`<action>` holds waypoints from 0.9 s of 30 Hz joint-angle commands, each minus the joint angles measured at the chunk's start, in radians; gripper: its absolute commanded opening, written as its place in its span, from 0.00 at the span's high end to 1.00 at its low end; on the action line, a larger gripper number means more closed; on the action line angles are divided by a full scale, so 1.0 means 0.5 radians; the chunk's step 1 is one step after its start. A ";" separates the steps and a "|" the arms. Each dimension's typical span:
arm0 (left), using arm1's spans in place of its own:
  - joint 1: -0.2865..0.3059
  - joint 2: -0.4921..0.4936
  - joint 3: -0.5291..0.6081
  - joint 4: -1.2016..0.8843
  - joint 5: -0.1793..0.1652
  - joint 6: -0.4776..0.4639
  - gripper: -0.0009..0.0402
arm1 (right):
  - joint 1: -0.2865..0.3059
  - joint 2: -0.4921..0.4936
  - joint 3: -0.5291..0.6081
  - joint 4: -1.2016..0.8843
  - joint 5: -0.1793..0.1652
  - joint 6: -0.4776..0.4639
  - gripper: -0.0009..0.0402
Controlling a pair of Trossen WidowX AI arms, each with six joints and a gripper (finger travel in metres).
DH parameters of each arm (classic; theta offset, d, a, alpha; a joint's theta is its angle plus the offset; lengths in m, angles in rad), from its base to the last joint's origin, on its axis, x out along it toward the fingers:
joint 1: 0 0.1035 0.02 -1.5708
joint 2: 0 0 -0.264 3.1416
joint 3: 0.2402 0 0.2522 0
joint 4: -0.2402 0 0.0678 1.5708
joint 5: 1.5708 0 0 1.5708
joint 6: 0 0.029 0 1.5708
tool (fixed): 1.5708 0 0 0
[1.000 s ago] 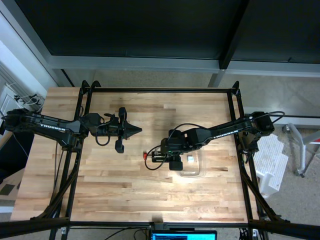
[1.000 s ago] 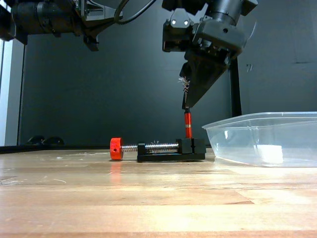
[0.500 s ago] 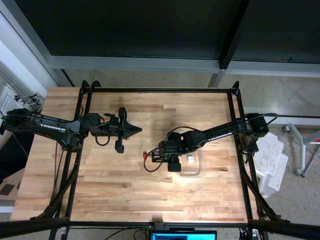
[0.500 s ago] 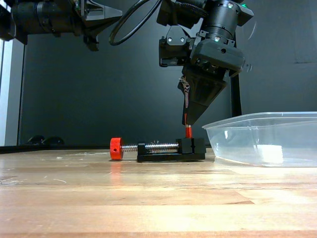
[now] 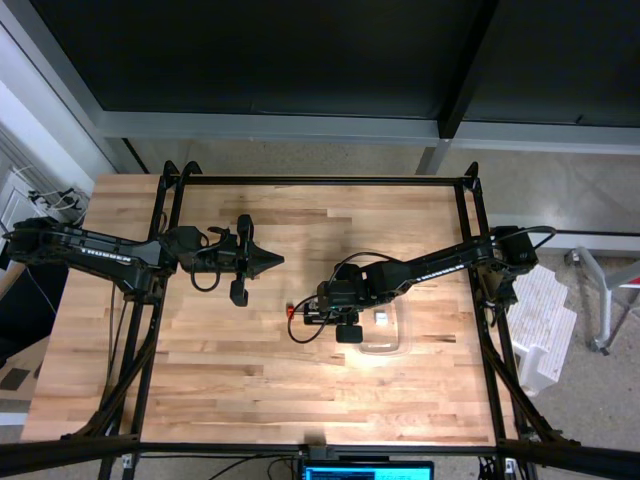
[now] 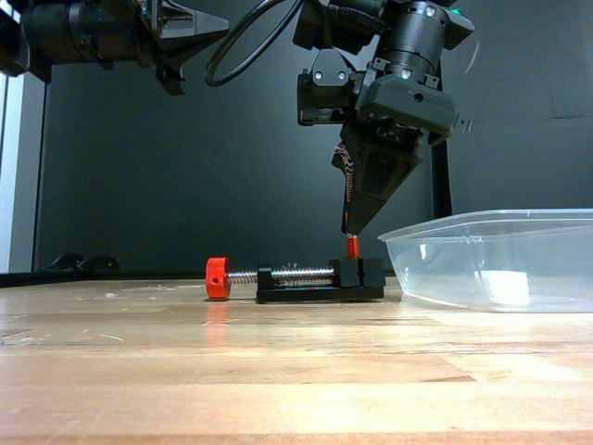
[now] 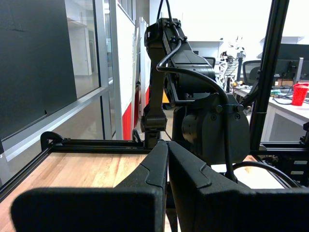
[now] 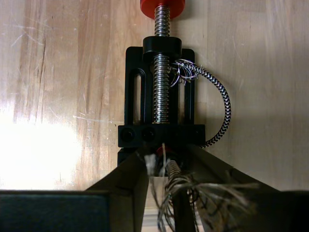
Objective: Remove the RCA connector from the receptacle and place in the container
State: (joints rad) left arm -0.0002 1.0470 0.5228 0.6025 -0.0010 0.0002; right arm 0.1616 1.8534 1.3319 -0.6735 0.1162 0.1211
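Seemingly right claw (image 6: 349, 228) clamped on RCA connector (image 6: 352, 247), wooden table (image 6: 278, 371), dark backdrop (image 6: 130, 185), left claw (image 5: 279, 261) closed, aloft at left

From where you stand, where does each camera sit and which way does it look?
High: above the near edge, looking down on the table; both arms show.
Low: table height, level; right gripper over the receptacle, container beside.
Left wrist: along the raised, shut left gripper toward the right arm.
Right wrist: straight down past its gripper onto the receptacle.
Low and right wrist share the receptacle's red knob.
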 commanded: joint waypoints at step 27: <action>0.001 0.001 0.000 0.001 0.001 0.000 0.98 | 0.000 -0.024 0.000 0.008 -0.002 -0.005 0.97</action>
State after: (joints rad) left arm -0.0002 1.0470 0.5224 0.6025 -0.0006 0.0002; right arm 0.1616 1.8488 1.3315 -0.6704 0.1150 0.1177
